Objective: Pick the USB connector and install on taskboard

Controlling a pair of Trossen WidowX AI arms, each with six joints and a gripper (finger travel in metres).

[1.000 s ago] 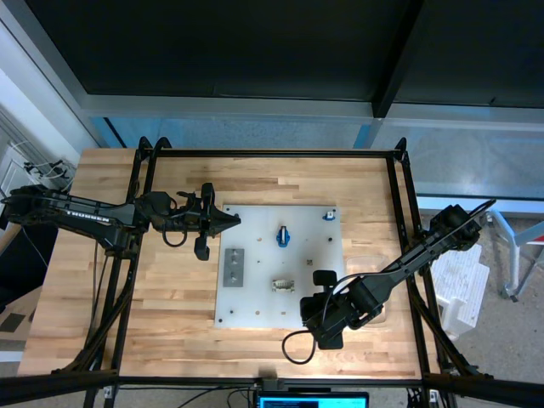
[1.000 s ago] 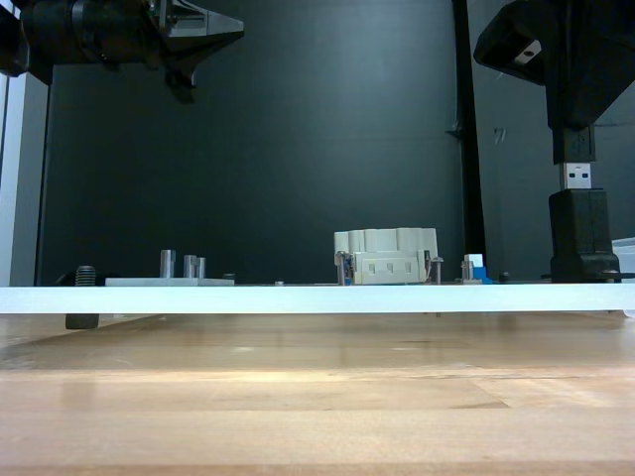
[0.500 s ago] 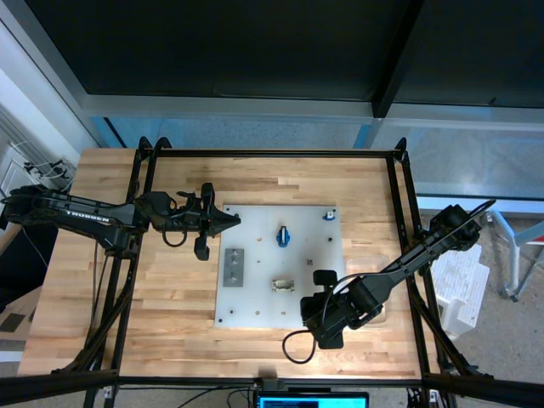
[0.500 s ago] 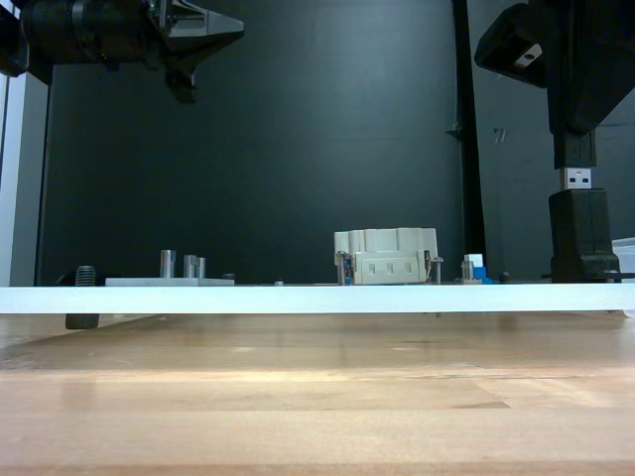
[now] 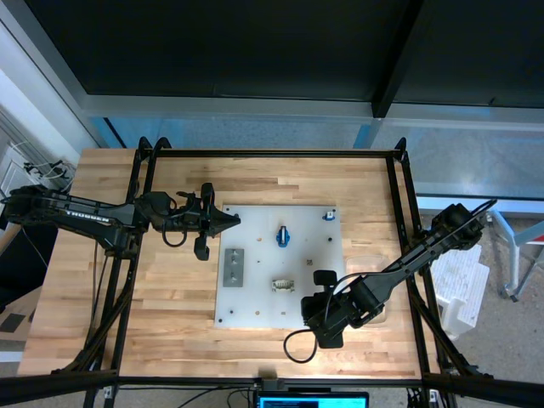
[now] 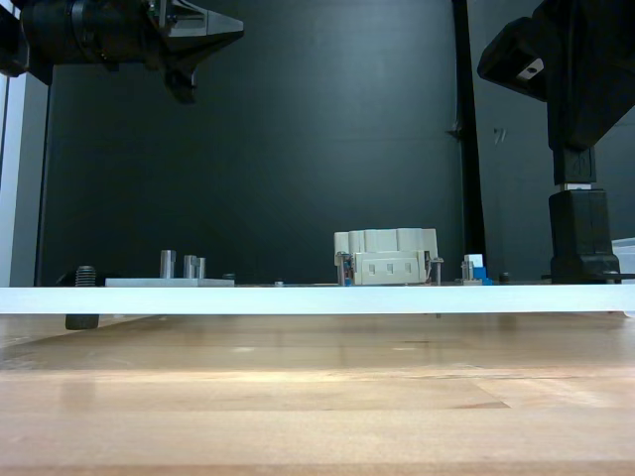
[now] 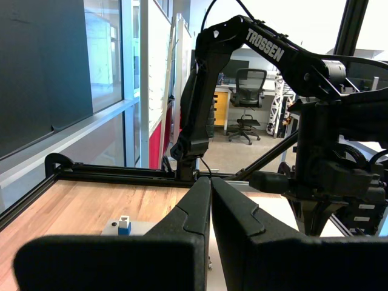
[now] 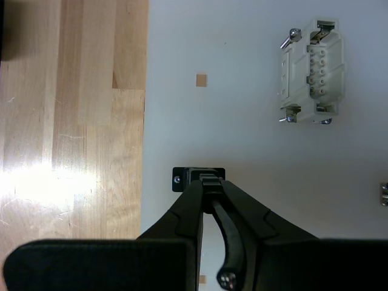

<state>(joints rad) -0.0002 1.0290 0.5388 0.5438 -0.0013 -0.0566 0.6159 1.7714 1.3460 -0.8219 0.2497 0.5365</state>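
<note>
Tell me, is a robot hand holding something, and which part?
Over the taskboard's near edge, the right gripper pinches the USB connector's black body. The left gripper, shut, holds nothing above its far-left corner.

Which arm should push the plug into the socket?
Right. The right gripper holds the plug at the black socket; the left gripper hangs high above the board's other edge, jaws shut.

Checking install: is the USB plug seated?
Nearly: plug shows a silver sliver above the socket. Right gripper holds it; left gripper hovers at board's left.
</note>
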